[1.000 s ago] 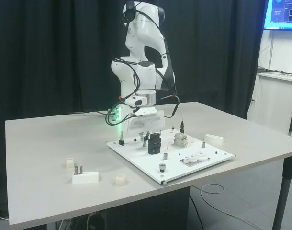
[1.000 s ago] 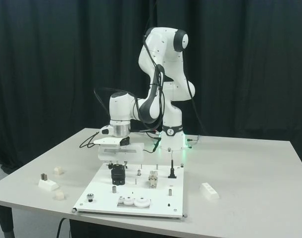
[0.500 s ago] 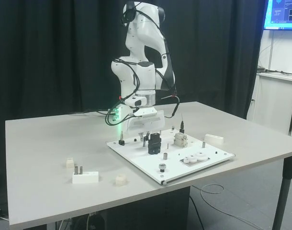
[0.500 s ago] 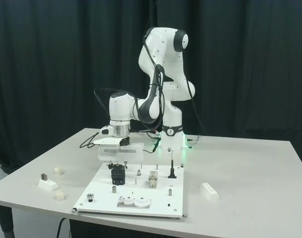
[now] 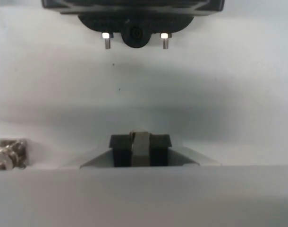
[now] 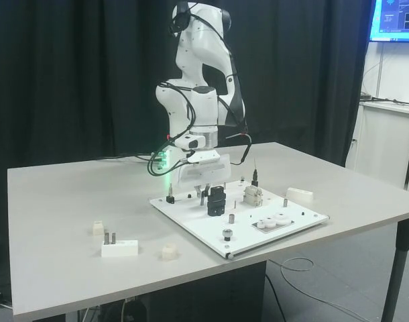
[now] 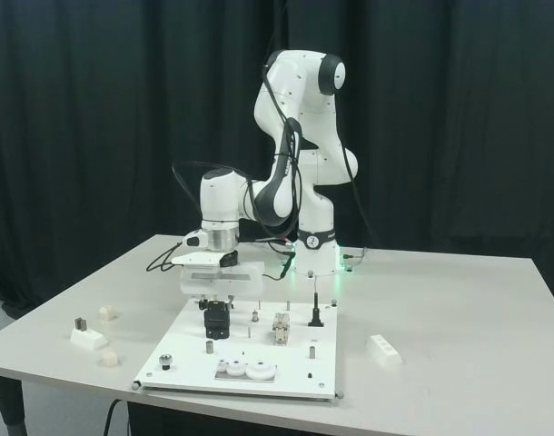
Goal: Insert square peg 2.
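The square peg (image 5: 141,147) is showing in the wrist view as a slim grey bar standing upright, sitting between two black pads (image 5: 119,149) that are pressing against its sides. Only its upper length is visible there; its lower end is passing behind a pale blurred band in front of the camera.

The gripper (image 6: 210,186) is hanging low over the white board (image 6: 291,225), its fingers drawn close together and pinching the peg between them. In the room views the fingers are pointing straight down just above a black block (image 7: 216,322) standing on the board, and whether the peg is touching that block cannot be told. The gripper (image 7: 217,301) is sitting under a wide white wrist housing, with black cables looping around the white arm (image 7: 291,145) behind it.

The board is lying on the grey table (image 6: 64,201), carrying several small fixtures: a row of white gears (image 7: 243,368) near its front edge, a thin black post (image 7: 314,309) and a pale metal block (image 7: 280,327). Well apart from the board, a white holder (image 6: 119,249) with two short grey pegs is resting on the table.
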{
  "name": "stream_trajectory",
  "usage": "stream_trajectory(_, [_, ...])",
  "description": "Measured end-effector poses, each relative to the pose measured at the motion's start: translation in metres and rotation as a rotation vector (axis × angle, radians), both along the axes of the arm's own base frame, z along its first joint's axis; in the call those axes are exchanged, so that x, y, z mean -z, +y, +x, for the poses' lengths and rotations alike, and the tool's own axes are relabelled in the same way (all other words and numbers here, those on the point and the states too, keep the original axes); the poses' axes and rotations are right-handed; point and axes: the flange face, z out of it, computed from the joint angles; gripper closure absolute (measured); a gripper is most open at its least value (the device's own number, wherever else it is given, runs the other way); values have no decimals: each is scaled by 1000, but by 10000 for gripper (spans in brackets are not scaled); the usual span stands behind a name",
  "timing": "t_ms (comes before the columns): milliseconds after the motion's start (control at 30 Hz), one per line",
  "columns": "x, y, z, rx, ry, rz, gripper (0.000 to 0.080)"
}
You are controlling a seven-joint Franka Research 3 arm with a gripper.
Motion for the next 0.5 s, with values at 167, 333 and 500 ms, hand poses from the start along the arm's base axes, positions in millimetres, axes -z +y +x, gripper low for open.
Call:
stream_trajectory(167, [0,0,0,0,2,1,728])
stream_trajectory(333, [0,0,0,-5,2,1,728])
stream_trajectory(500, [0,0,0,-6,2,1,728])
